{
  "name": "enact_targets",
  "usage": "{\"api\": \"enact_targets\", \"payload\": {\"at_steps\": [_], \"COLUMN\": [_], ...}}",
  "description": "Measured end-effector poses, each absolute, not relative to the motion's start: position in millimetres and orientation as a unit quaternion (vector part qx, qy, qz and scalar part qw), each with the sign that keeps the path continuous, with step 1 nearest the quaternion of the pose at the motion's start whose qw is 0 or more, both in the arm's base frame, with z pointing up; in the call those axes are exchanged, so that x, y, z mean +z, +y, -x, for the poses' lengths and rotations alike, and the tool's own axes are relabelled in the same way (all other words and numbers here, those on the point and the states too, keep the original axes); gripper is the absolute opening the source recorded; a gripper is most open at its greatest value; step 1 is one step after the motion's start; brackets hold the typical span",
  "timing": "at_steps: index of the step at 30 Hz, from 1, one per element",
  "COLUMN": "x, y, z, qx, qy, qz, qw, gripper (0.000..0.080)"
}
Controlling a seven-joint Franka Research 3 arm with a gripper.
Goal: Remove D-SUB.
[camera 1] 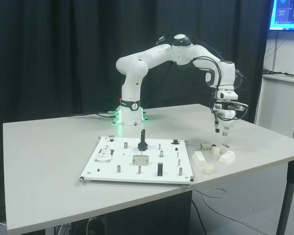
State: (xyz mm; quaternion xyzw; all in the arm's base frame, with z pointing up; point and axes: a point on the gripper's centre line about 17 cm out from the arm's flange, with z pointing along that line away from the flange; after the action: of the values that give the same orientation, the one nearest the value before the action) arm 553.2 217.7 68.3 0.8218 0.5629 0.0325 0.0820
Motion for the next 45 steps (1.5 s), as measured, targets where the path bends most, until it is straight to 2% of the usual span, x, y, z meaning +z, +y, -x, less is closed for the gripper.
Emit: {"api": "enact_targets", "payload": {"at_steps": [21,45], "x": [87.0,94.0], "y": [195.9,189.7], "z": [-560.8,-564.8], "qx": [0.026,0.024], "qy": [0.555,0.537], "qz": [-0.826,-0.839], "qw": [0.094,0.082], "gripper": [0.08,0.08]}}
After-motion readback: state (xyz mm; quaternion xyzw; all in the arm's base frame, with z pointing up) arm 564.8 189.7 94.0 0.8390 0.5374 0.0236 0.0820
